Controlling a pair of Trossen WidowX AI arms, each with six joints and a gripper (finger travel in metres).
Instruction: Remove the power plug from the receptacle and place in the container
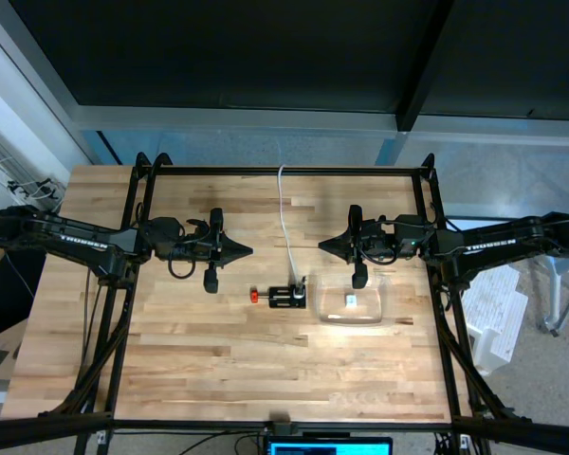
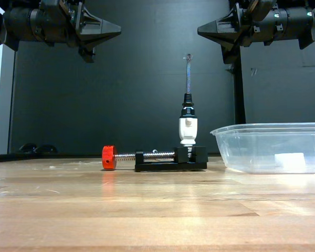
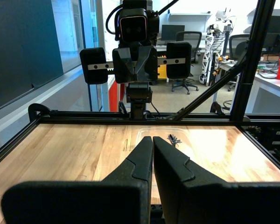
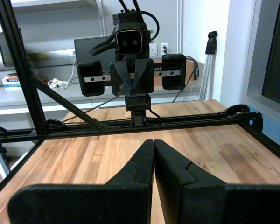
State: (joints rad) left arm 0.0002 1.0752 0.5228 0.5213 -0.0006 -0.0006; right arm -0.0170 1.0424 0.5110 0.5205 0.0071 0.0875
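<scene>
- We hold the left gripper (image 1: 249, 251) and right gripper (image 1: 322, 246) closed and empty, high above mid-table.
- The power plug (image 2: 187, 103) stands in the receptacle (image 2: 188, 128), just beside the container (image 2: 252, 144).
- Removal not begun: we judge one gripper must open and descend.

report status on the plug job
Left tool shut, high at left. Right tool shut, high at right. Plug upright in socket, tray beside it. Nothing in the way.

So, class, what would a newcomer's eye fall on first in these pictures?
The left gripper and the right gripper hang shut above the table, tips pointing at each other. Below and between them the red knob of the black clamp stands out, with the white receptacle upright in it. The clear container sits just beside it, on the right arm's side.
</scene>
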